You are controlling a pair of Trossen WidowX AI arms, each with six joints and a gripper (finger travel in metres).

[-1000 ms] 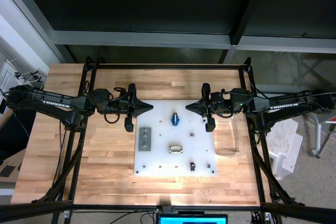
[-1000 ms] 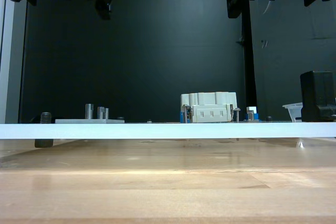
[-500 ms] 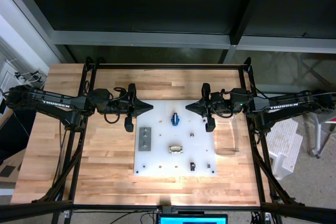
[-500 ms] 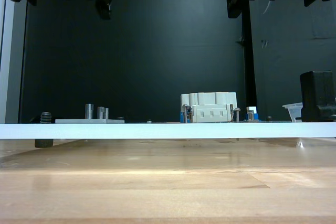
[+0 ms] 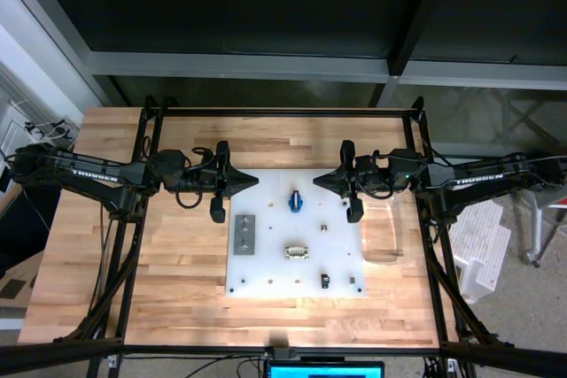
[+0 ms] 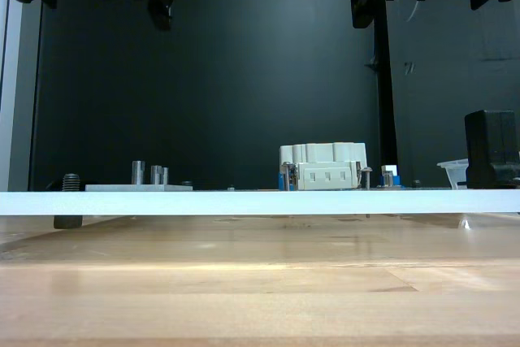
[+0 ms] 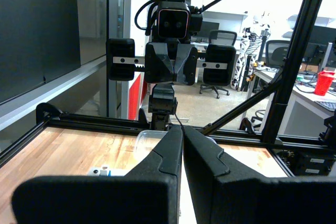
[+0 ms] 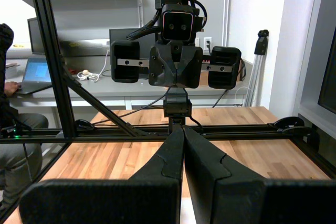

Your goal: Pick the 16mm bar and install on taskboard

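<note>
The white taskboard point(image 5: 266, 273) lies in the middle of the table. On its left side sits a grey plate point(image 5: 244, 235) with short upright metal pegs point(image 6: 139, 172). I cannot tell which piece is the 16mm bar; neither gripper holds anything. My left gripper point(image 5: 254, 181) hovers high over the board's far left corner, its fingers point(image 7: 170, 148) pressed together. Facing it over the far right corner, my right gripper point(image 5: 317, 181) hangs just as high, fingers point(image 8: 173, 148) also closed on nothing. Both stay near the top of the low view, well above the board.
On the board are a blue part point(image 5: 295, 201), a white connector point(image 5: 297, 253) and a small black block point(image 5: 325, 281). A clear plastic container point(image 5: 387, 235) rests on the table off the board's right edge. A black frame point(image 5: 283, 113) surrounds the workspace.
</note>
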